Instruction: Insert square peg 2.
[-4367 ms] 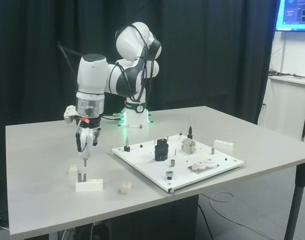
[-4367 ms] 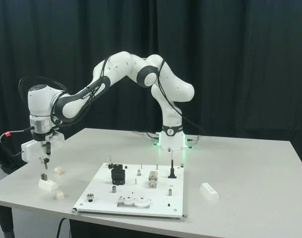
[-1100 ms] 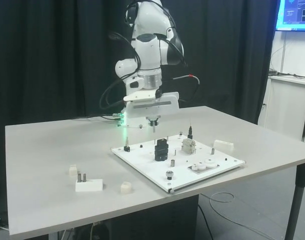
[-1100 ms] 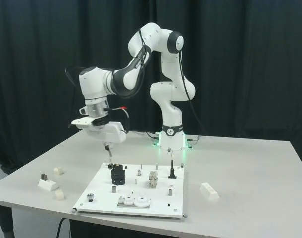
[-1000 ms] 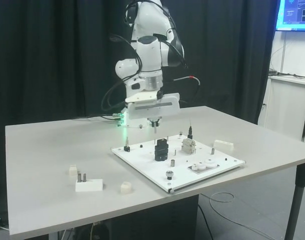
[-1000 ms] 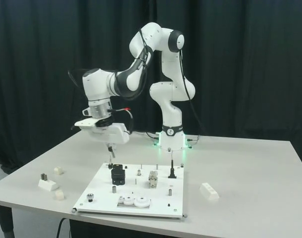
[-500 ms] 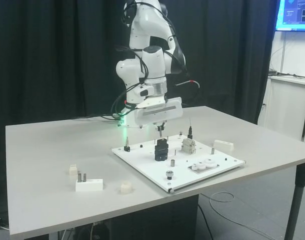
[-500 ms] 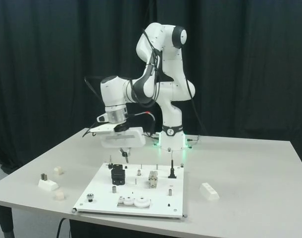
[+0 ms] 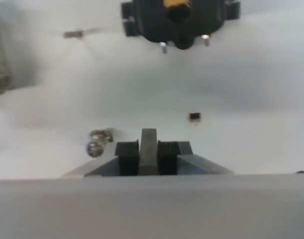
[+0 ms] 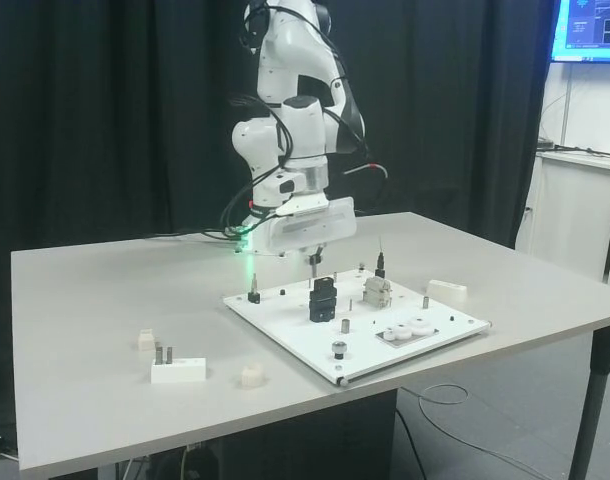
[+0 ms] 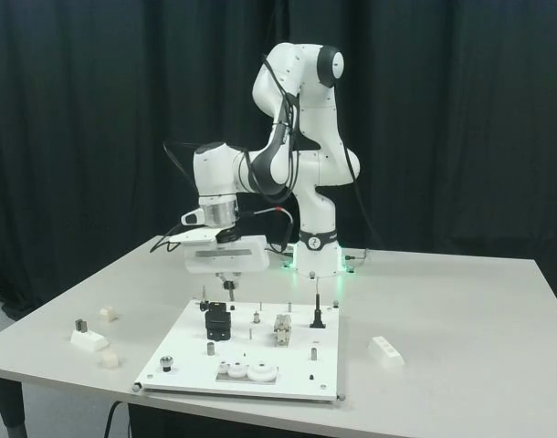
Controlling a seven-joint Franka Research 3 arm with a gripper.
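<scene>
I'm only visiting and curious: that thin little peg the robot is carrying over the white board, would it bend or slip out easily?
The peg looks like stiff metal, so bending seems unlikely. It is pinched upright between the end effector fingers, and its flat sides probably resist twisting. Being small and smooth-looking, it could perhaps slide if it catches on the white board.

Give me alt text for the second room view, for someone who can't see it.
A white arm holds its hand with a peg just above a white board of small fittings on a grey table. A black block stands on the board below the hand.
</scene>
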